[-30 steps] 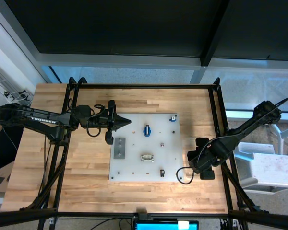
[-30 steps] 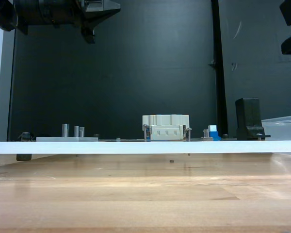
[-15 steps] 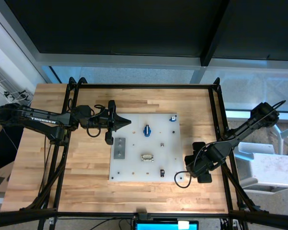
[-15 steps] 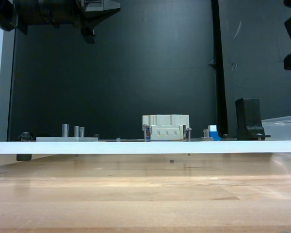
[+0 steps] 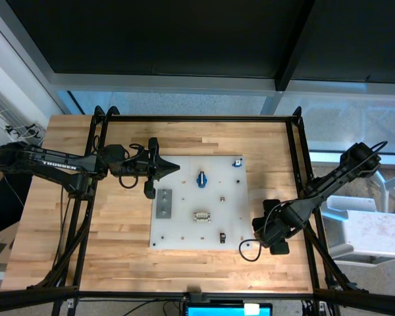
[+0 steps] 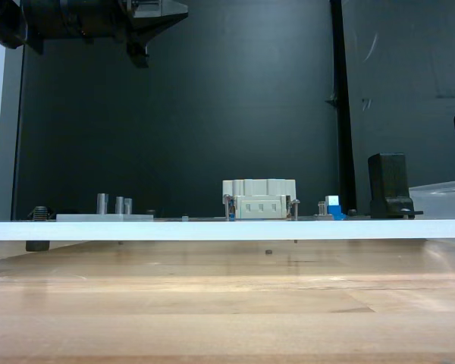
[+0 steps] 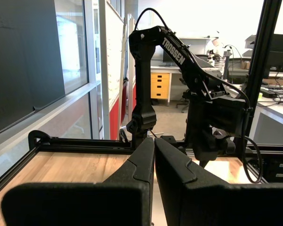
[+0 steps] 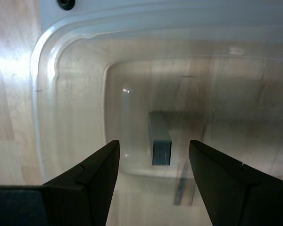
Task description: Pick the 16mm bar and place in it's hole on the taskboard
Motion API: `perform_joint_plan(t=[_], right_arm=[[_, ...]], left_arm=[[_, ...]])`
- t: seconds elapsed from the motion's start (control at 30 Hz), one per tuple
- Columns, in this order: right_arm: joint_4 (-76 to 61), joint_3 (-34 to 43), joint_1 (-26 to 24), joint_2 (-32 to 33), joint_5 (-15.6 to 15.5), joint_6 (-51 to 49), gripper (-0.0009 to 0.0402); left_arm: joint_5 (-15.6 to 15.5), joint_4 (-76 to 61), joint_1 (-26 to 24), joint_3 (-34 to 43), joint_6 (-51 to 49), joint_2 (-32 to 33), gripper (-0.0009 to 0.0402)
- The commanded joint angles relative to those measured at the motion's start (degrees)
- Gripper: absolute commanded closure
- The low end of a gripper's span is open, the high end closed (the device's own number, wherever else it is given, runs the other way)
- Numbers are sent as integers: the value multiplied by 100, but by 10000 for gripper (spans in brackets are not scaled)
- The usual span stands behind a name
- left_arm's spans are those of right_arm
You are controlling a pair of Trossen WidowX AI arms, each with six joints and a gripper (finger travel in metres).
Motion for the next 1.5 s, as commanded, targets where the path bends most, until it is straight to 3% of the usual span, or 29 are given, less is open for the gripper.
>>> perform_joint_plan(t=[0.03,0.37,0.87,1.1,1.5], right_arm=[[79,-81,0,-2,2,13,193],[444,-284,-2,-2,7,205,254],[404,-306,-2,-2,4,299,397],[291,-214,-4,-24,4,308,388],[-730,798,-24,-125,15,166,393]], left_arm=[[2,2,2,0,0,2,393],[0,2,0,0,2,2,393],[0,2,0,0,0,2,393],[2,2,0,0,2,2,393],[2,2,0,0,0,2,393]])
